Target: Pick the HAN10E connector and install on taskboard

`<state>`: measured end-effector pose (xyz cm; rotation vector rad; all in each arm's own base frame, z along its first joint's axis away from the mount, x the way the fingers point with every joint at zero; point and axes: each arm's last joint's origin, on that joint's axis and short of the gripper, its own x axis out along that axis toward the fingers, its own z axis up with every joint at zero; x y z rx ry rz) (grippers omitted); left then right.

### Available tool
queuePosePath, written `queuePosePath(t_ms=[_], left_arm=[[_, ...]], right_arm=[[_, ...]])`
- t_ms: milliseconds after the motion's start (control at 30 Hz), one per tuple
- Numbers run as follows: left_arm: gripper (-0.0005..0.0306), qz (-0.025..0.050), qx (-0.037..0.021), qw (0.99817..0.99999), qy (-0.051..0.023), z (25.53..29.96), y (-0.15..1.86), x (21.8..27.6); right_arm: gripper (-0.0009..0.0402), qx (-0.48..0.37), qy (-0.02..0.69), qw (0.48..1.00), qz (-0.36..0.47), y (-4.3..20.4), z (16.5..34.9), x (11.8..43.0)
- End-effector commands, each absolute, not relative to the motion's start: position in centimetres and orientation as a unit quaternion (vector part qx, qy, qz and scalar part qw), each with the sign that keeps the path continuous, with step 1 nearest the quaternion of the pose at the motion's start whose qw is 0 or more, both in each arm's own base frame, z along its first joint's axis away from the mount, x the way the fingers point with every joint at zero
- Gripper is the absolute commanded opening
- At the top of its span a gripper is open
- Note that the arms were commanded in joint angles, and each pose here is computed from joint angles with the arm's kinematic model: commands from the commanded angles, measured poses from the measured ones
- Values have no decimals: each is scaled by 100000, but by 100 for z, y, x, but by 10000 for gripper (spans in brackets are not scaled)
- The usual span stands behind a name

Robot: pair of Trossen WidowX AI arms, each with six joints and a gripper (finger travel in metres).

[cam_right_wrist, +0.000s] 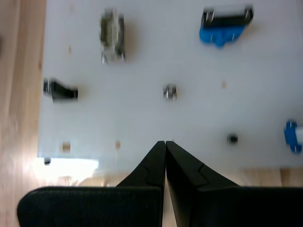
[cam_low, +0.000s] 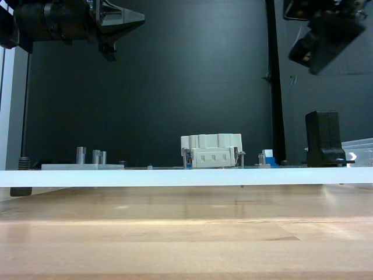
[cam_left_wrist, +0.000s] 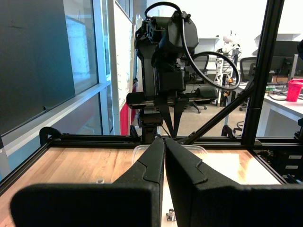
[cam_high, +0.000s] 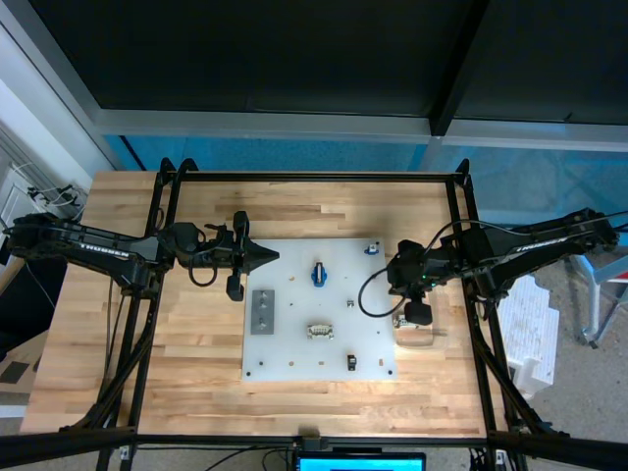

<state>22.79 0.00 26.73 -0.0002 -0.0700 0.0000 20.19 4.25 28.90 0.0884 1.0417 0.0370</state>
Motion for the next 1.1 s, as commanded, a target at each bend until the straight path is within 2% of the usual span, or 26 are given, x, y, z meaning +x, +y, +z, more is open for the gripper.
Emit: queuePosePath(t_ms=[33,300,733,833,1100], left_arm=[[1,19,10,99939,-3480,2672,0,2279],[1,0,9,99939,-3480,2672,0,2279],[1,0,9,99939,-3480,2672,0,2279],[1,0,9,99939,-3499,2673,0,2279],[1,0,9,99939,-3480,2672,0,2279]], right_arm=[[0,4314,52408,85045,1462,450,2888,1962],[0,3211,59027,80652,839,531,2822,1888],[8,1110,65174,75835,399,699,2647,1916],[41,724,65557,75509,394,721,2612,1950],[178,-486,65466,75591,83,778,2542,2025]])
